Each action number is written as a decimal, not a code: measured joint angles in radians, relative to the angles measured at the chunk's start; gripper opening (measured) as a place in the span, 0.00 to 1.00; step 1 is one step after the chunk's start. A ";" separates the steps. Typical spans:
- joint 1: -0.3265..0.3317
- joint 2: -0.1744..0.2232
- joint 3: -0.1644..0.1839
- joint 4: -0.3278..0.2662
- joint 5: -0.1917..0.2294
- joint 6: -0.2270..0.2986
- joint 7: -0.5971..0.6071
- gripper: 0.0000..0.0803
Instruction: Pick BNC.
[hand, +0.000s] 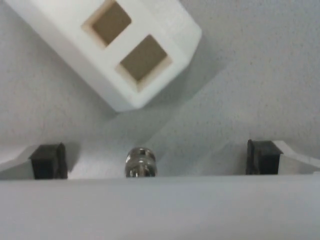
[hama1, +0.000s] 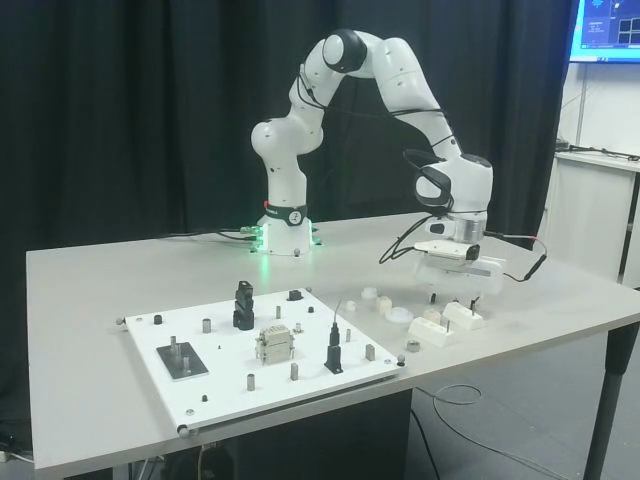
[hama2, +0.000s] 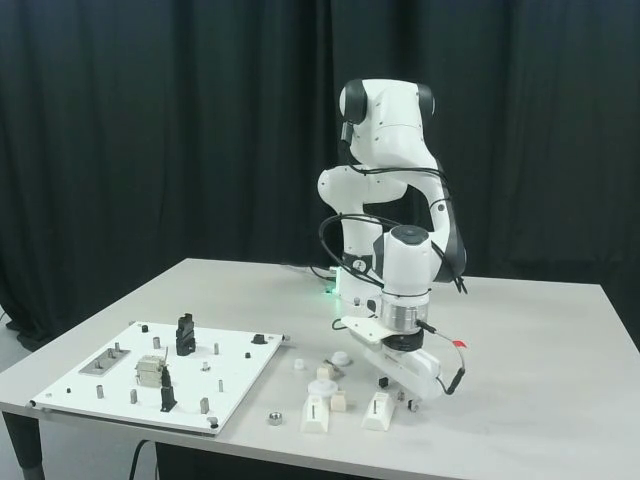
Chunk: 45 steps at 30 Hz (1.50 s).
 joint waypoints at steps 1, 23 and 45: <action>0.000 0.001 0.000 0.001 0.000 0.000 0.001 1.00; 0.000 -0.001 0.005 0.007 0.003 -0.038 0.026 0.47; -0.006 -0.013 0.010 0.015 0.001 -0.043 0.037 0.16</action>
